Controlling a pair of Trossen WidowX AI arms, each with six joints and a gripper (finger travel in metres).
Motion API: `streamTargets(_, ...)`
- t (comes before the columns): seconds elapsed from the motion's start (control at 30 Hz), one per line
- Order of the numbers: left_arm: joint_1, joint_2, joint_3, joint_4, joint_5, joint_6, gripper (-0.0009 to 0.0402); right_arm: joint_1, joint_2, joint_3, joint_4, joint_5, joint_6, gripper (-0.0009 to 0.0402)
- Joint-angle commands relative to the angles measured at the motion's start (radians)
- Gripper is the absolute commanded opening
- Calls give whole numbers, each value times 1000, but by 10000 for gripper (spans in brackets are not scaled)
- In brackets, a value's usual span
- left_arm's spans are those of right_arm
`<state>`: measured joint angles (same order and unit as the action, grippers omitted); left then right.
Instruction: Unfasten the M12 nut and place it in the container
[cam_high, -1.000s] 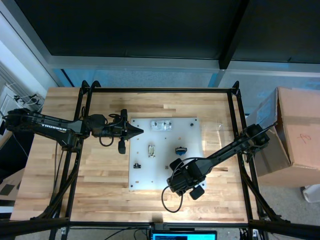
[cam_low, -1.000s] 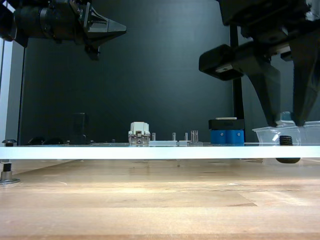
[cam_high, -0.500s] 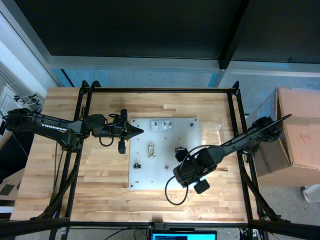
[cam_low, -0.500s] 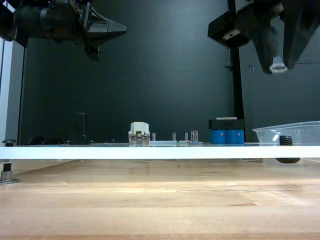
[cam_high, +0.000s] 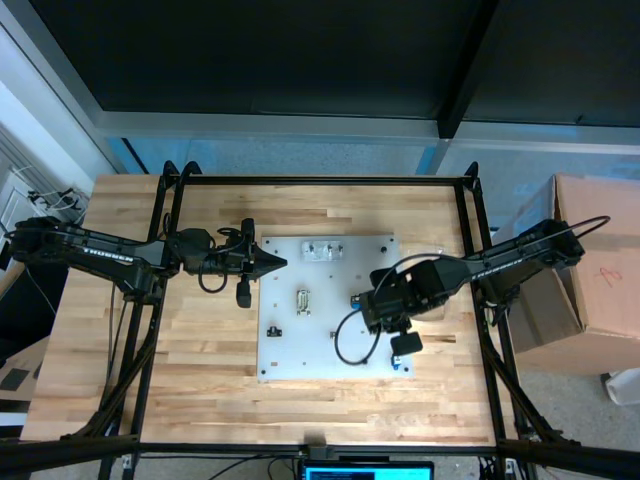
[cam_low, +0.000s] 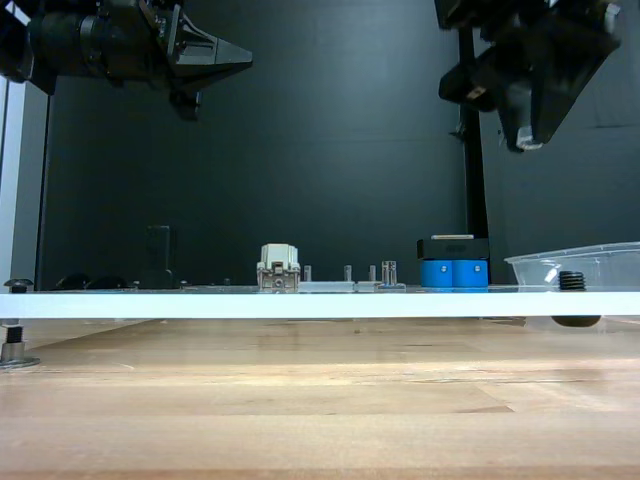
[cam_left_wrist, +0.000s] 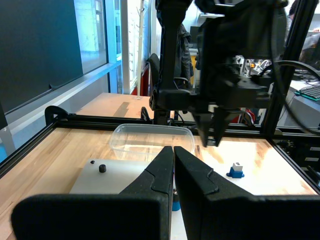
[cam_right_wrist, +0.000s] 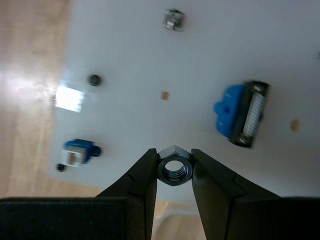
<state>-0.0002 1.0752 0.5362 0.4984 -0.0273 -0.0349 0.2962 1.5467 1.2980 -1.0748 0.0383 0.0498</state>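
carried farther over the board (cam_high: 286, 356), right gripper (cam_right_wrist: 174, 159) pinches one nut (cam_right_wrist: 174, 170); left gripper (cam_left_wrist: 173, 149), closed, hovers at its left edge.

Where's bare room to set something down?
Bare table in front of the board. Crowded: board's right, where right gripper hangs holding the M12 nut, off its stud; left gripper, shut, hovers over board's left edge.

White board (cam_high: 300, 350) on the wooden table (cam_high: 200, 380). On it: blue-and-black connector (cam_low: 453, 272) right of centre, pale grey connector (cam_low: 278, 268) mid-board, silver block (cam_high: 322, 250) at the far edge. Cardboard box (cam_high: 600, 270) off right, lit screen (cam_high: 367, 470) at the near edge.
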Motion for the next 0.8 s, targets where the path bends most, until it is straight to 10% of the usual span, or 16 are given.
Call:
streamTargets(0.03, 0, 0, 0, 0, 0, 0, 0, -18, -41, -51, 27, -1, -1, 67)
streamTargets(0.53, 0, 0, 0, 0, 0, 0, 0, -103, -286, -259, 28, 124, 103, 276)
streamTargets(0.8, 0, 0, 0, 1, 0, 0, 0, -135, -396, -303, -50, 126, 210, 309)
